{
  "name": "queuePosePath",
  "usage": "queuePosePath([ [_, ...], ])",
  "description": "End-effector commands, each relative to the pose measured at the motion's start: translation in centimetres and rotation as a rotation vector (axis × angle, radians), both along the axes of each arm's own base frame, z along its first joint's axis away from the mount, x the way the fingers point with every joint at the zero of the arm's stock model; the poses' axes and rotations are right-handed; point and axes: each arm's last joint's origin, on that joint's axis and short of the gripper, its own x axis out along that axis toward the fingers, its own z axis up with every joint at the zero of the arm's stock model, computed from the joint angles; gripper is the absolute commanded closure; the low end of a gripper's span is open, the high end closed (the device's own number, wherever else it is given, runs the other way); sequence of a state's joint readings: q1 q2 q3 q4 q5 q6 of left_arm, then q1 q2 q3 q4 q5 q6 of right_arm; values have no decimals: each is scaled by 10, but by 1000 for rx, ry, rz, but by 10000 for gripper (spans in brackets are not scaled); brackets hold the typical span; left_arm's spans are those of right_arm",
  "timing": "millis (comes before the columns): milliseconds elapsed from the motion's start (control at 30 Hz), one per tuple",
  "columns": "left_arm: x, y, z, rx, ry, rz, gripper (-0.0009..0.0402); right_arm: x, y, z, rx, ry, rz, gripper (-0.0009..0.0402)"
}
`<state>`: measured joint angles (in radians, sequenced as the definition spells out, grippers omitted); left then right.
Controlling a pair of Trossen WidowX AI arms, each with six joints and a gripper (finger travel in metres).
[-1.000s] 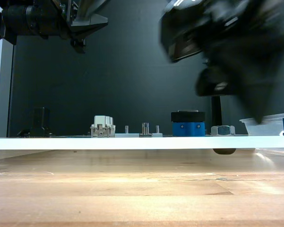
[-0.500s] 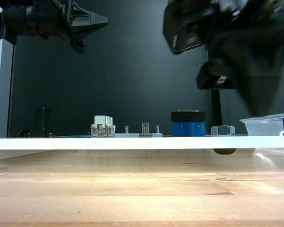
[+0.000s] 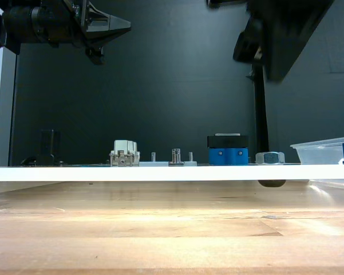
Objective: Pick the M12 fastener and fasten on the M12 threads
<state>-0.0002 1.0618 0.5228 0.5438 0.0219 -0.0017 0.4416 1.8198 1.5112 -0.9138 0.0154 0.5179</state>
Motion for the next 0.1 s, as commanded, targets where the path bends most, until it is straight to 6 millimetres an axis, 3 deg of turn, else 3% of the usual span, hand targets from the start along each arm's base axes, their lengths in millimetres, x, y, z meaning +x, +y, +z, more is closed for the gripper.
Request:
queuePosePath([
  [33,0,0,0,0,0,0,393,-4,-2,11,8,-28,0,393],
  [100,0,0,0,0,0,0,393,-7,-4,16,14,-41,1,393],
])
